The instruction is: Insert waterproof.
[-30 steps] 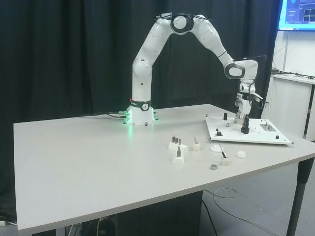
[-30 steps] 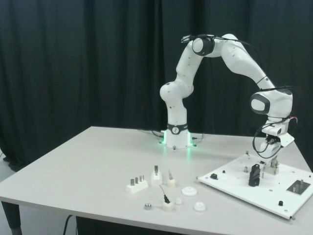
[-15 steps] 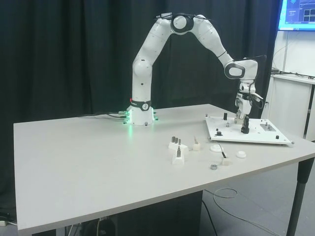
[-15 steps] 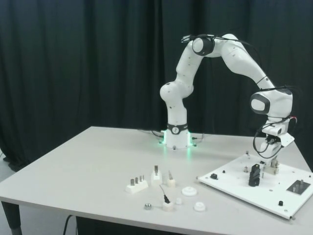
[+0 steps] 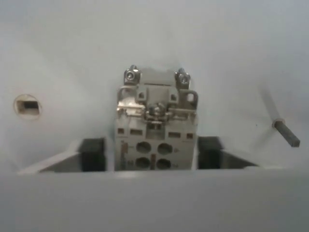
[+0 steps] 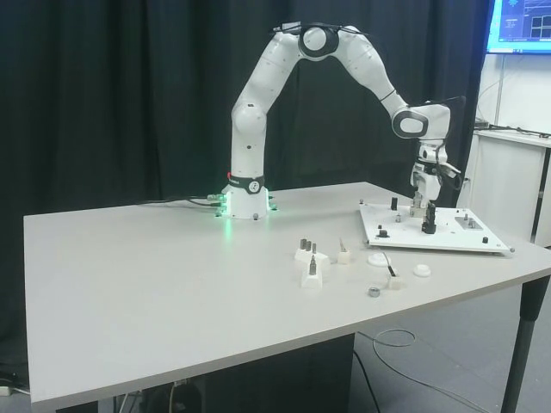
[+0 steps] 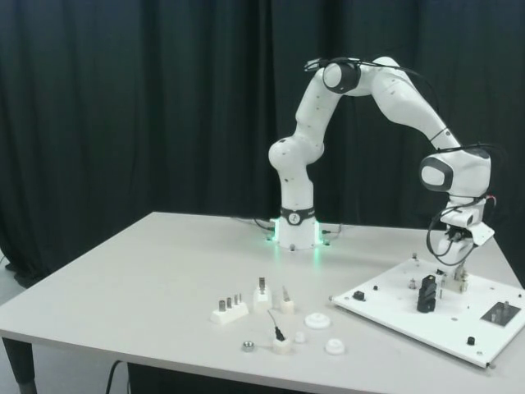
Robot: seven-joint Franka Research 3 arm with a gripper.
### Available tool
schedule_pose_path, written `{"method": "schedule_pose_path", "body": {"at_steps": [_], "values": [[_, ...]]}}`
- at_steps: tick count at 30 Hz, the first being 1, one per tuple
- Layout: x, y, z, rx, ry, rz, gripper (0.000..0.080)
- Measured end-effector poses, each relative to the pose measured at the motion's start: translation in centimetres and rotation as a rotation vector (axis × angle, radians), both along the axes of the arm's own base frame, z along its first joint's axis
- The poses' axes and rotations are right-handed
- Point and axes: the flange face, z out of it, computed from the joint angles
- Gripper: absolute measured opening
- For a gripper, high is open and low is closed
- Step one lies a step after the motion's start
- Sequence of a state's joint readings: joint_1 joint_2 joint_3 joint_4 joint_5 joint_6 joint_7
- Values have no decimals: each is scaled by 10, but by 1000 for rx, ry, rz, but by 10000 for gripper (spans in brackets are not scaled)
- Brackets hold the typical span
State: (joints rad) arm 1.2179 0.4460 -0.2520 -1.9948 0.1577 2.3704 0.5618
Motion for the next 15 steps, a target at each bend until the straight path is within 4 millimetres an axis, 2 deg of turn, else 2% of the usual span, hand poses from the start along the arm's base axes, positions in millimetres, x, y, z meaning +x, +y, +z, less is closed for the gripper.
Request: {"method": "schedule_pose_path", "body": {"at_steps": [8, 9, 14, 15], "values": [[0, -3, -2, 7, 17, -24, 331], [0, -3, -3, 9, 20, -30, 751], [1, -4, -2, 18, 30, -48, 751], [1, -4, -2, 21, 32, -52, 786]]}}
